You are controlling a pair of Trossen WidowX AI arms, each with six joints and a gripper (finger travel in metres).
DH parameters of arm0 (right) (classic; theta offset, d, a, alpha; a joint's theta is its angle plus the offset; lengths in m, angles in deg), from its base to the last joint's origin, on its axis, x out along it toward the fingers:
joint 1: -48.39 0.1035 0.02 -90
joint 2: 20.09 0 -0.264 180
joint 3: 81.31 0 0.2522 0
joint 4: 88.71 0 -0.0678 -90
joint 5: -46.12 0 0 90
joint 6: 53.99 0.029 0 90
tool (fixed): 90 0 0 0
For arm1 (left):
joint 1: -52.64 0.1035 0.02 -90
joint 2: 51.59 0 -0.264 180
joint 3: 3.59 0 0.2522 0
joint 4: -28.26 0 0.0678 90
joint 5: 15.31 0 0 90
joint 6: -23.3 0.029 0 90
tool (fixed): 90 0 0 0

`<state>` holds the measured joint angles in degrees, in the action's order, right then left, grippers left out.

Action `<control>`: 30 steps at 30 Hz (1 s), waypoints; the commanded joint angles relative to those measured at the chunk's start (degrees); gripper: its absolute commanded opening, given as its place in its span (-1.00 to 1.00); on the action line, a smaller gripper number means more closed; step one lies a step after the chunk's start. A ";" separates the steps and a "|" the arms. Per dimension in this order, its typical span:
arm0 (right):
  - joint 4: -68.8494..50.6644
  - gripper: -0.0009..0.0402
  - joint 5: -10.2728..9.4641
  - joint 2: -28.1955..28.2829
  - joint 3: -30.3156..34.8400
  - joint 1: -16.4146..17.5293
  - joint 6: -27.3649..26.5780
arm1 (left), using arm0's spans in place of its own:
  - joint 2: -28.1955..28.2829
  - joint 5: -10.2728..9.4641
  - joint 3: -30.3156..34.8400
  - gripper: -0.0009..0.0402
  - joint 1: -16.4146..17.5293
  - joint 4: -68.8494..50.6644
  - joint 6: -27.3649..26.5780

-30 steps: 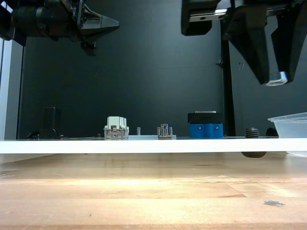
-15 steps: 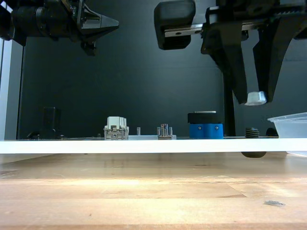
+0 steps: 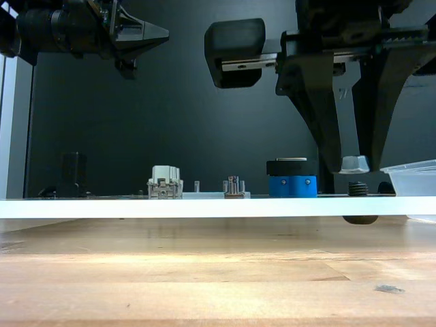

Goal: Pick the M12 fastener and fasten on the M12 threads

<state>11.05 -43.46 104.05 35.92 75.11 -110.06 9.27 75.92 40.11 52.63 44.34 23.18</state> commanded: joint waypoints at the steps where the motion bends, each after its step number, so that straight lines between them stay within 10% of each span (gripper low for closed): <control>1: 0.00 -0.82 -0.24 0.31 -0.04 0.04 0.02 | 0.00 0.02 0.02 -0.96 0.00 0.02 0.02; 30: 1.09 -0.82 -0.48 1.53 -0.04 1.01 0.28 | 0.00 0.02 0.02 -0.96 0.02 0.02 0.02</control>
